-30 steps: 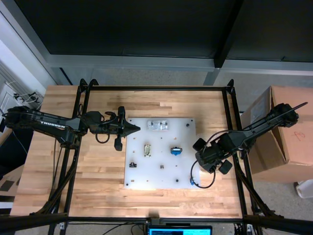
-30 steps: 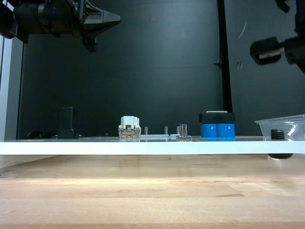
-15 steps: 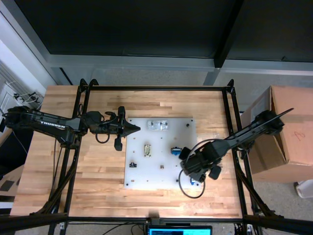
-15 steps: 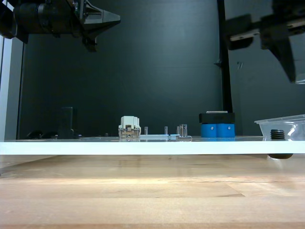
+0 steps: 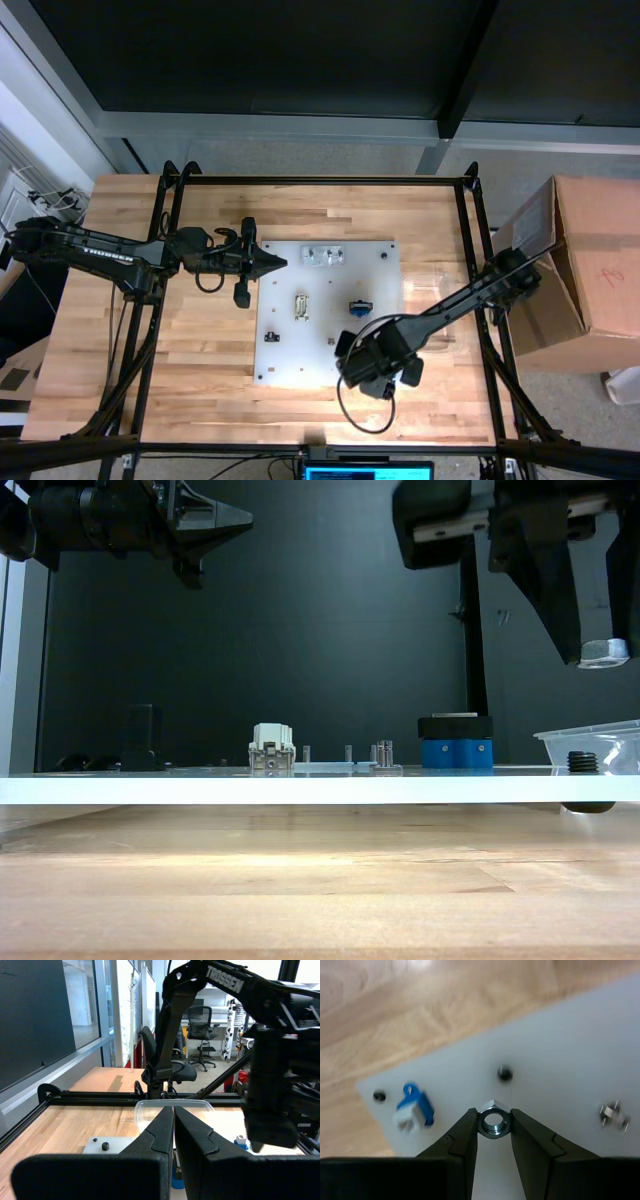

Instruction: Pick the M12 nut and place it on its threads and fasten

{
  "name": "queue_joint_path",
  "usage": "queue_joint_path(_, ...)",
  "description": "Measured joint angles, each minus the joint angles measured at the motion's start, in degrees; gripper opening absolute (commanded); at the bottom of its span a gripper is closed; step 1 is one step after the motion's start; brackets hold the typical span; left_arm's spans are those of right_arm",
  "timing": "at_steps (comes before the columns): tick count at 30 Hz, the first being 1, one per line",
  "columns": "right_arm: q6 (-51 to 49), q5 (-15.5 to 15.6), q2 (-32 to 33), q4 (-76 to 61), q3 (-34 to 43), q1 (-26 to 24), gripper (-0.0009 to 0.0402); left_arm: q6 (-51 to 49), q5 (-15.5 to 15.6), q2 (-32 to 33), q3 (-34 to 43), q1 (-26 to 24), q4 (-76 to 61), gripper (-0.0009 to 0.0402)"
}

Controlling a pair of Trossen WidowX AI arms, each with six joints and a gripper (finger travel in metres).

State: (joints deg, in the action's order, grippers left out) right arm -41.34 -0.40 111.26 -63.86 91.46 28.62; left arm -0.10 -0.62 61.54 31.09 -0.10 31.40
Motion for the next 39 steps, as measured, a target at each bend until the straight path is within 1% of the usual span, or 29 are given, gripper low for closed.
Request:
queue_joint_path(5, -2.5, -0.2, 4.0, -1.3, 3.9, 0.0, 0.0020, 0.0, 0.0, 0.0, 0.0, 0.0, 0.0, 0.0000)
queue_joint_path(12, -3.0, 0.0, 6.8, -1.2, 4.4, 0.2, 0.0020, 0.0, 0.0, 0.0, 0.0, 0.0, 0.0, 0.0000)
queue_joint_path(31, -3.1, -0.1, 7.5, 0.5, 3.1, 0.1, 0.0020, 0.0, 0.0, 0.0, 0.0, 0.0, 0.0, 0.0000)
queue_joint_path(39, -3.1, -0.2, 7.5, 3.0, 1.3, -0.1, 0.0020, 0.0, 0.0, 0.0, 0.0, 0.0, 0.0, 0.0000)
